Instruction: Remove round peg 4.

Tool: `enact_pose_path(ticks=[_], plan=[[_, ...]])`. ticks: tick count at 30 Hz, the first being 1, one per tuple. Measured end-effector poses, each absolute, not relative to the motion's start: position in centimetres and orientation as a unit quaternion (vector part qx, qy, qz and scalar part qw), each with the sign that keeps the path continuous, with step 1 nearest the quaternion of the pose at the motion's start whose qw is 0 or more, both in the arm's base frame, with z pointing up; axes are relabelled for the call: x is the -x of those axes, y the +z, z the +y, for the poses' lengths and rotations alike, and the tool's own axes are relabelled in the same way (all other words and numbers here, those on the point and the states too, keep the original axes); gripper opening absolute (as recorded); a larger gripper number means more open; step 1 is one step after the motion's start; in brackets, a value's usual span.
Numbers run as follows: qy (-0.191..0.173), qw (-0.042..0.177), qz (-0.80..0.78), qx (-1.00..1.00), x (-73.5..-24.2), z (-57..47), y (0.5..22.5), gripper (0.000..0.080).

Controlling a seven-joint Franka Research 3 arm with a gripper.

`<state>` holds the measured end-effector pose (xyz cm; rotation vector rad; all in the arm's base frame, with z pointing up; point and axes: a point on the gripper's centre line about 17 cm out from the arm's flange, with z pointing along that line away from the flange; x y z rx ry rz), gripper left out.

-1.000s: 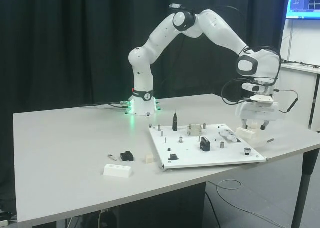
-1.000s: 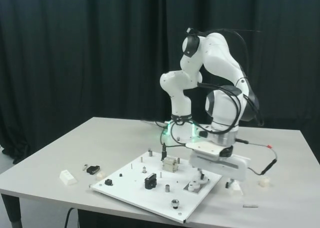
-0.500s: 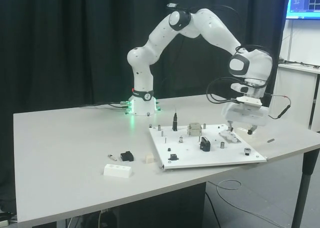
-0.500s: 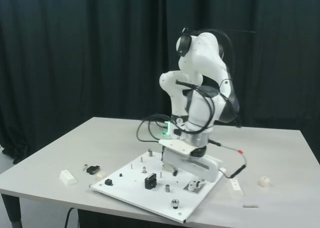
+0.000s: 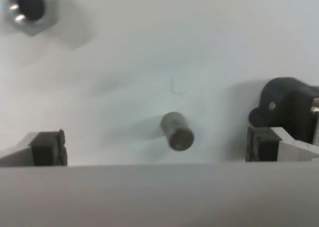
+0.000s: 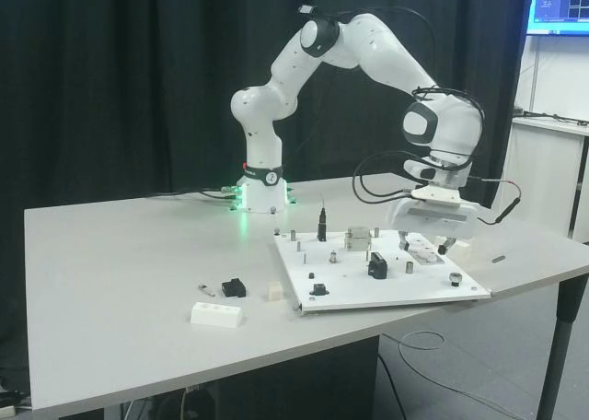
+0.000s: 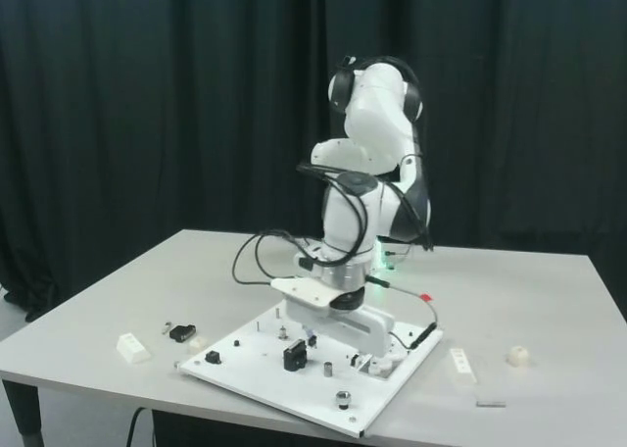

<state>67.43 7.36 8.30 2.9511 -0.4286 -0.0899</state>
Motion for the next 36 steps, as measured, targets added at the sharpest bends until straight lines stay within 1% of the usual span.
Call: enact_pose_path(ticks=[8,13,19,31,36], plan=[[-0.043,0.062,-0.144,-0.987,-66.9,6.9,7.6,0.0800],[-0.051,0.056,-0.144,-0.987,-66.4,7.2,6.9,0.0800],[-0.058,0.054,-0.142,-0.987,-65.7,7.4,6.1,0.0800],[-0.054,0.054,-0.148,-0.986,-65.2,6.6,4.8,0.0800],[-0.052,0.051,-0.152,-0.986,-65.1,6.2,4.3,0.0800]])
